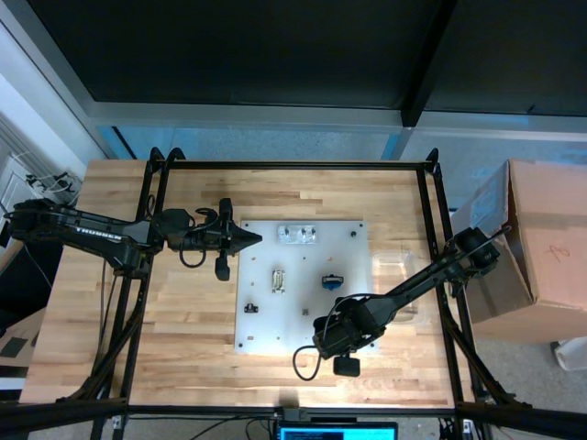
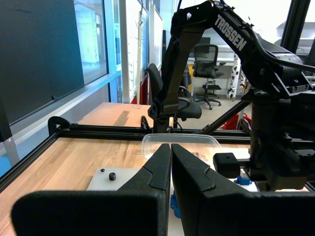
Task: Unfasten the M12 nut and place it in the container
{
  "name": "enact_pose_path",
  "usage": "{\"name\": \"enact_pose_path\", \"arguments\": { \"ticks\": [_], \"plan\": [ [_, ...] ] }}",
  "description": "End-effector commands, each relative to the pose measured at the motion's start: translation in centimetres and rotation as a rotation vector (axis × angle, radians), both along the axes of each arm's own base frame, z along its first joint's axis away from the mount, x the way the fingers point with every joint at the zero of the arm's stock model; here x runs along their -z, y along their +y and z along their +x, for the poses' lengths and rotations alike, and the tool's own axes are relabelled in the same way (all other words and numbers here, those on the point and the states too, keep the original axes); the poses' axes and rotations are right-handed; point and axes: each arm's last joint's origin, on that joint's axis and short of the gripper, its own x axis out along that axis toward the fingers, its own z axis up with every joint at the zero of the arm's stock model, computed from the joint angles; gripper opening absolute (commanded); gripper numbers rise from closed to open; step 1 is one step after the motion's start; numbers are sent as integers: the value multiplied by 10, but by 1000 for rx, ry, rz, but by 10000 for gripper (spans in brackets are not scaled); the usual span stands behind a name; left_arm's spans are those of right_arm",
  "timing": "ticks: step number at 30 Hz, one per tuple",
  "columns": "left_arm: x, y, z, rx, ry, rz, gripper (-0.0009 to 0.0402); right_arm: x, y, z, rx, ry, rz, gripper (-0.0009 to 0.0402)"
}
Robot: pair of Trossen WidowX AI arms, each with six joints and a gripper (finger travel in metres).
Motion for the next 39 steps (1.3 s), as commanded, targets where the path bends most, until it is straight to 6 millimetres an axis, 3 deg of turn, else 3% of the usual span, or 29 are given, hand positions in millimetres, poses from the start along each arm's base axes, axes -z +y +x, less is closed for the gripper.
{"name": "enact_pose_path", "arguments": {
  "ticks": [1, 10, 14, 16, 30, 39],
  "plan": [
    [0, 0, 0, 0, -1, 0, 0, 0, -1, 0, 5, -3, -9, 0],
    [0, 0, 0, 0, -1, 0, 0, 0, -2, -1, 7, 8, -23, 0],
    [0, 0, 0, 0, -1, 0, 0, -5, -11, -5, 95, -27, -246, 0],
    [0, 0, 0, 0, -1, 0, 0, -9, -12, -6, 94, -23, -262, 0],
    [0, 0, 0, 0, -1, 0, 0, -25, -3, -7, 20, 35, 38, 0],
    [0, 0, 0, 0, -1, 0, 0, -1, 2, 1, 16, 20, 52, 0]
  ]
}}
